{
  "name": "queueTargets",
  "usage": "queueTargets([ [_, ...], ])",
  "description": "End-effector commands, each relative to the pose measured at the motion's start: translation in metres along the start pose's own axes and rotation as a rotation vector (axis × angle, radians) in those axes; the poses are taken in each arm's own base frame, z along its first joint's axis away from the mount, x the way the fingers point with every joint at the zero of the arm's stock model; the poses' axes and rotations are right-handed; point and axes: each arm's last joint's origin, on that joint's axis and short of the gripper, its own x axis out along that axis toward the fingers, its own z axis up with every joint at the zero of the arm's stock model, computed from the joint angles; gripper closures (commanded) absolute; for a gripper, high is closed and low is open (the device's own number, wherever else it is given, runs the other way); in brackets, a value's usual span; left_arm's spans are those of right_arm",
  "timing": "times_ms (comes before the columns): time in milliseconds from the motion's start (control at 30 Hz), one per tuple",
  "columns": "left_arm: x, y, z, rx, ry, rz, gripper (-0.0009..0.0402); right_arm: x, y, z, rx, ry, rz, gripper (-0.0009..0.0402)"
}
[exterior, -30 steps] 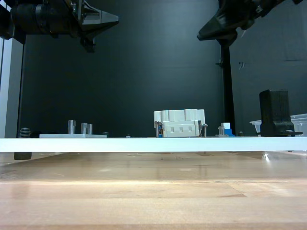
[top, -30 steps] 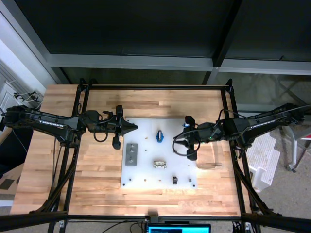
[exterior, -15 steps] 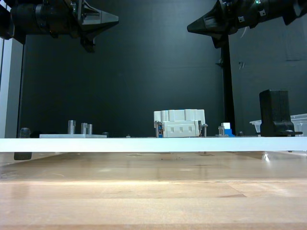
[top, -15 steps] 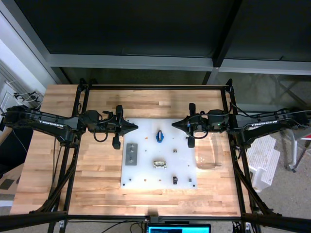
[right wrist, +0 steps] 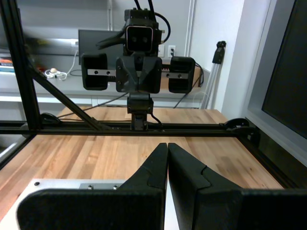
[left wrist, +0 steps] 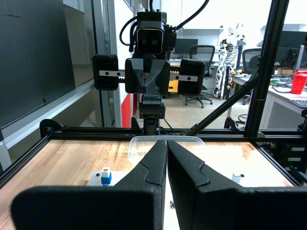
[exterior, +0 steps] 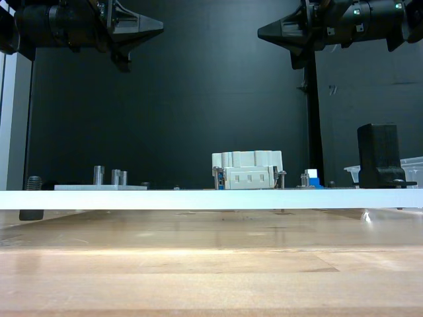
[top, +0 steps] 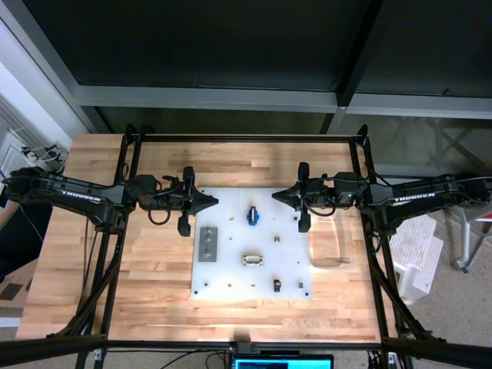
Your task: Pick the 16mm bar and install on taskboard
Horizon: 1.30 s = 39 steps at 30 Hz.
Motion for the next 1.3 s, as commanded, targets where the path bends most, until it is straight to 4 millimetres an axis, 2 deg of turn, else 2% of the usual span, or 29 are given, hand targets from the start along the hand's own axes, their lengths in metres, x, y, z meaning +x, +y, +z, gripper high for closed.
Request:
queueTargets([
  [33, 0.0001, 0.0000, 0.0000, 0.000, 0.000, 0.000, 0.0393, -0.0001, 0.0002, 0.0003, 0.003, -0.015, 0.001, 0.0393],
  [1300, 0.0001, 0.0000, 0.0000, 0.000, 0.000, 0.000, 0.0393, 0.0004, 0.0002, 0.0012, 0.054, -0.022, 0.000, 0.0393],
])
